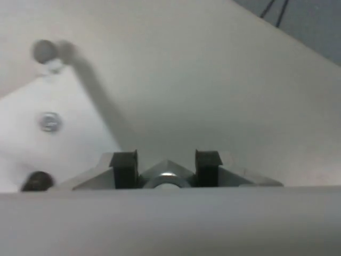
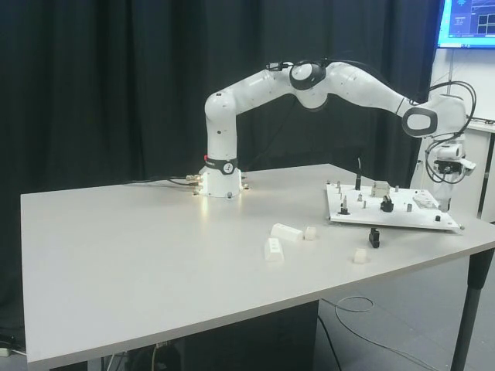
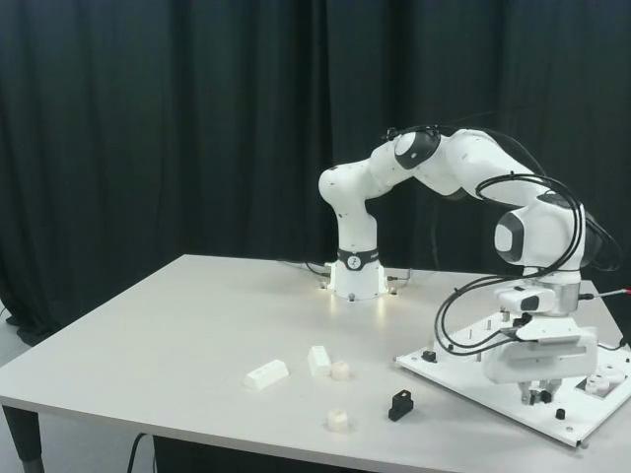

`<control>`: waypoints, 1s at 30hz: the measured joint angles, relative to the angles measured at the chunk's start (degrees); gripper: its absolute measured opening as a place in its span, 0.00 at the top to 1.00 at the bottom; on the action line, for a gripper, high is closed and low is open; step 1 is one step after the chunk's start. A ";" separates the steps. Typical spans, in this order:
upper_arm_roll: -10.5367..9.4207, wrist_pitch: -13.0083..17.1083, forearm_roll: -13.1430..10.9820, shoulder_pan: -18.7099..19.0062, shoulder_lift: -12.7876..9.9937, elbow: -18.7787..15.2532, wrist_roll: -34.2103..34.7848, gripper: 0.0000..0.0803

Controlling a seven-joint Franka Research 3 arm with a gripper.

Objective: Place bolt 4.

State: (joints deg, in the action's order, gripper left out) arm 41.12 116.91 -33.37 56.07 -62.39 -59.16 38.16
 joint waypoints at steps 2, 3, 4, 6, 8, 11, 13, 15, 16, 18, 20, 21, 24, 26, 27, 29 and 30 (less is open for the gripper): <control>0.42 -0.66 0.00 -0.27 -0.07 -0.08 0.59 0.71; 0.66 -0.97 0.00 -0.40 -0.11 -0.15 1.15 0.71; 0.85 -1.37 0.00 -0.58 -0.14 -0.22 1.81 0.71; 1.18 -2.02 0.00 -0.94 -0.20 -0.33 2.99 0.71; 1.44 -2.61 0.00 -1.37 -0.26 -0.48 3.88 0.71; 1.50 -3.17 0.00 -2.13 -0.30 -0.83 4.53 0.71; 1.50 -3.69 0.00 -2.70 -0.35 -1.00 4.81 0.71; 1.50 -4.21 0.00 -3.30 -0.45 -1.07 5.04 0.71; 1.51 -4.50 0.00 -3.64 -0.51 -1.10 5.08 0.71; 1.50 -5.00 0.00 -4.23 -0.63 -1.15 5.08 0.71; 1.50 -5.36 0.00 -4.79 -0.79 -1.20 5.08 0.71; 1.50 -5.55 0.00 -5.04 -0.87 -1.22 5.08 0.71; 1.50 -6.12 0.00 -5.83 -1.15 -1.29 5.08 0.71; 1.50 -6.25 0.00 -6.26 -1.33 -1.39 5.07 0.71; 1.50 -6.28 0.00 -6.49 -1.43 -1.47 5.05 0.71; 1.49 -6.32 0.00 -6.89 -1.62 -1.62 4.96 0.71; 1.49 -6.32 0.00 -7.11 -1.73 -1.73 4.89 0.71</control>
